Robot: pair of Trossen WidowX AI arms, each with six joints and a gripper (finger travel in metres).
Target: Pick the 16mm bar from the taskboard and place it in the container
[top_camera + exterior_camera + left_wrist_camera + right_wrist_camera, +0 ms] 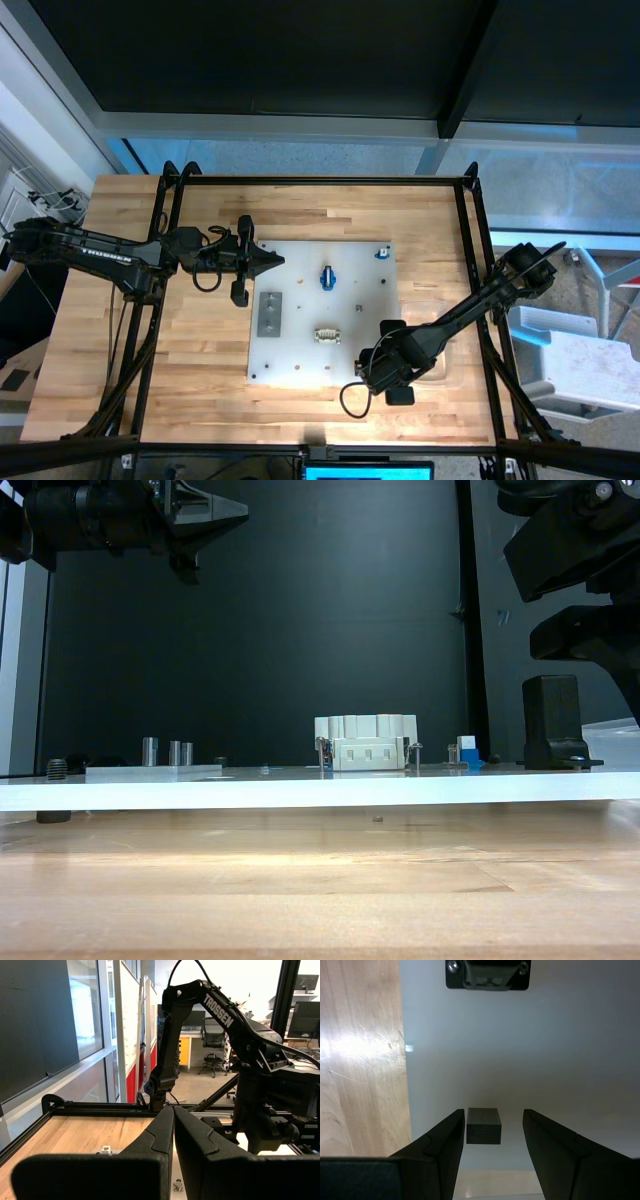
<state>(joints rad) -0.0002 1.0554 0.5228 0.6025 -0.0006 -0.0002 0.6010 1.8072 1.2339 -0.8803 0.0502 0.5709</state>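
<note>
The white taskboard (300, 355) lies mid-table with a grey block (270, 312), a blue connector (327, 277) and a beige connector (326, 335). Short grey pegs (150, 751) stand up from the grey block (150, 772); I cannot tell which of them is the 16mm bar. My right gripper (493, 1112) hangs open over the board's near right part, fingers pointing down on either side of a small black part (483, 1126). My left gripper (275, 260) is shut and empty, held high over the board's far left corner. The clear container (452, 352) lies on the wood just right of the board.
A black metal frame (320, 181) borders the table on all sides. The beige connector (487, 972) sits just ahead of my right gripper's fingers. A small blue fitting (381, 253) stands at the board's far right corner.
</note>
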